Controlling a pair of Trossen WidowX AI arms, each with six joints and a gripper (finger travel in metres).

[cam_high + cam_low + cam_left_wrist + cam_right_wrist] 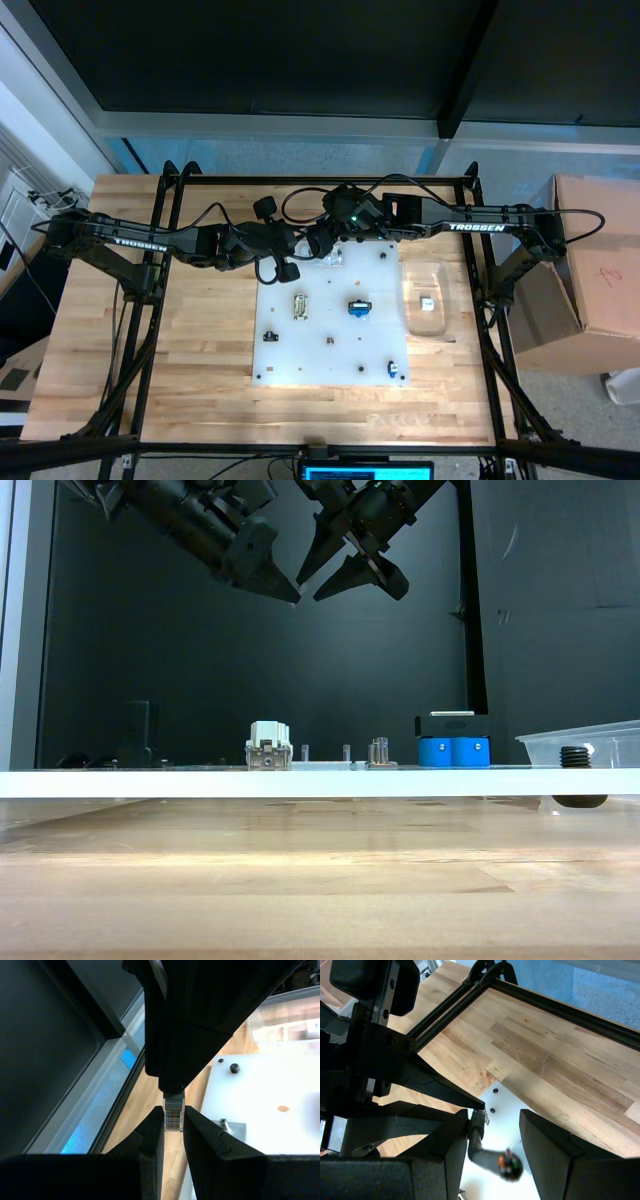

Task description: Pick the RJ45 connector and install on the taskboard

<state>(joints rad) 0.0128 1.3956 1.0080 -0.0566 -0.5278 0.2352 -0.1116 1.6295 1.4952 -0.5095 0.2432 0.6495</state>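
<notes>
Connector [173,1110] in left gripper [173,1119] (right gripper [492,1119] beside)

Both arms [130,240] are black, lettered TROSSEN [470,227] in white.

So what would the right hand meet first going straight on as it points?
Likely the RJ45 connector, held by the left hand, just ahead between the right hand's open fingers; depth is unclear.

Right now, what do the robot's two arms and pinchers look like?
The left arm and right arm are boxy and black, each with white TROSSEN lettering. Looping black cables run along them; a green light glows near the right wrist. The left gripper and right gripper, above the far edge of the white task board, have black wedge-shaped fingers tapering to points.
</notes>
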